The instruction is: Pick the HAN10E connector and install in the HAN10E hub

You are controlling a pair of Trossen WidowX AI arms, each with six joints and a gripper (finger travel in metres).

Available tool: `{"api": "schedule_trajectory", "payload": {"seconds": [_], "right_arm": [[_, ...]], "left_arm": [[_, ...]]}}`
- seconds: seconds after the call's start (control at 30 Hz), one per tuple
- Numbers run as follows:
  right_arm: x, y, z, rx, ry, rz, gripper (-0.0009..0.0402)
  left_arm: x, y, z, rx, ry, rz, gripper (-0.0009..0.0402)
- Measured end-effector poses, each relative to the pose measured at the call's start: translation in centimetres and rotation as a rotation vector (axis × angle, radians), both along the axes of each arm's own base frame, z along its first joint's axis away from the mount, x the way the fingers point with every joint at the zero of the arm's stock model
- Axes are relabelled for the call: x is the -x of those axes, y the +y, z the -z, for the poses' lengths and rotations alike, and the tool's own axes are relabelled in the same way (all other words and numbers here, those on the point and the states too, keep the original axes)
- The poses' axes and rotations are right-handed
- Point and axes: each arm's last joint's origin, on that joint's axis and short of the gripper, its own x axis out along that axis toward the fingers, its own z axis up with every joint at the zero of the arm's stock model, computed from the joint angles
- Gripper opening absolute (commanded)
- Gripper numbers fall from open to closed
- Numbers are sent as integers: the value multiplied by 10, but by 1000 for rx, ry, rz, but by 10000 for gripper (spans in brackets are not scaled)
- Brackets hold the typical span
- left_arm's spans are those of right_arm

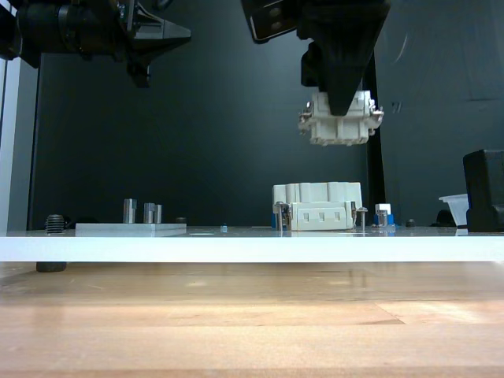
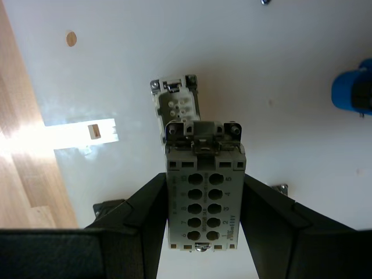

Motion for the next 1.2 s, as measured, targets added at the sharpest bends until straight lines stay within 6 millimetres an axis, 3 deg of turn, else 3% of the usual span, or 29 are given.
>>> {"api": "schedule_trajectory", "payload": {"seconds": [0.47,0.7,1.2], "right_arm": [[-8,2,2,-6,-19,-17,9],[-18,5,19,-4,4,-24,9],[-22,6,24,-6,-5,-24,9]], "left_arm": [[0,0,0,0,0,0,0],[0,0,0,0,0,0,0],[0,0,0,0,1,0,0]]}}
